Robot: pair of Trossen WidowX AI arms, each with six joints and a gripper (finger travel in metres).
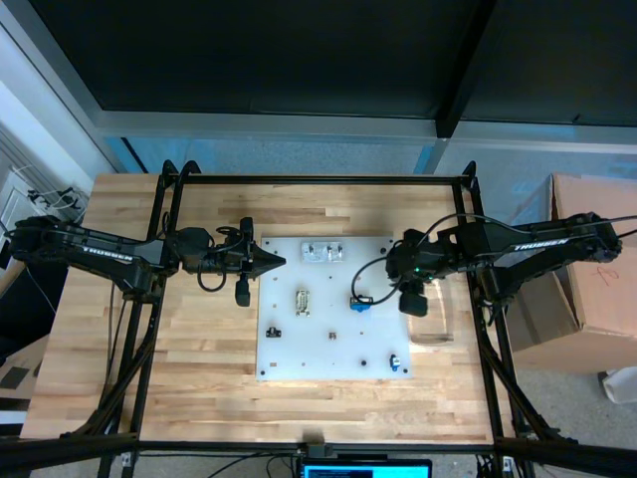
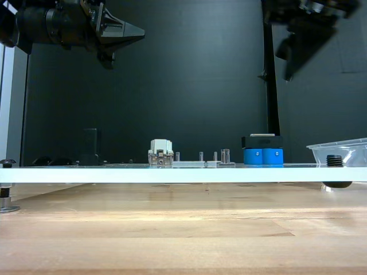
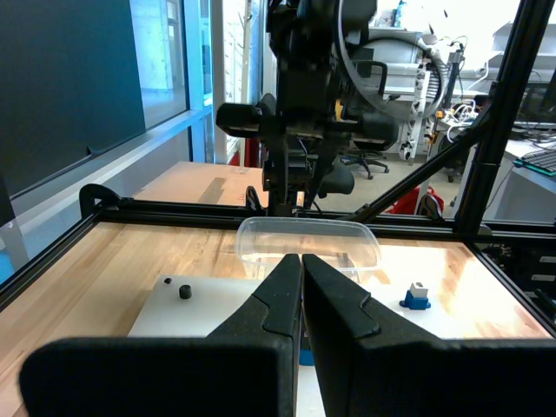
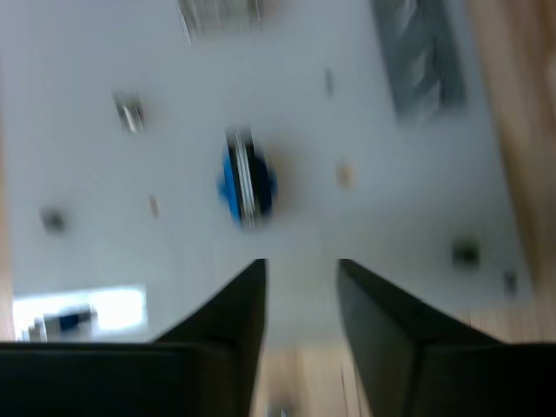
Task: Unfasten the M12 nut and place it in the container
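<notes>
The black ribbed stud (image 2: 334,161) stands bare near the board's near right edge, with no nut on it. I find the silver nut in no view, and I cannot tell whether the clear container (image 1: 441,324) holds it. My right gripper (image 1: 414,302) hangs high over the board's right edge, beside the container. In the right wrist view its fingers (image 4: 234,300) stand apart with nothing between them, above the white board (image 4: 104,208). My left gripper (image 1: 277,261) hovers high over the board's far left edge, its fingers (image 3: 287,291) pressed together and empty.
A blue block (image 1: 360,302) sits right of mid-board and a grey connector (image 1: 302,303) sits mid-board. Clear parts (image 1: 322,251) stand at the far edge. A black frame (image 1: 318,180) surrounds the wooden table. A cardboard box (image 1: 592,269) stands off the table's right side.
</notes>
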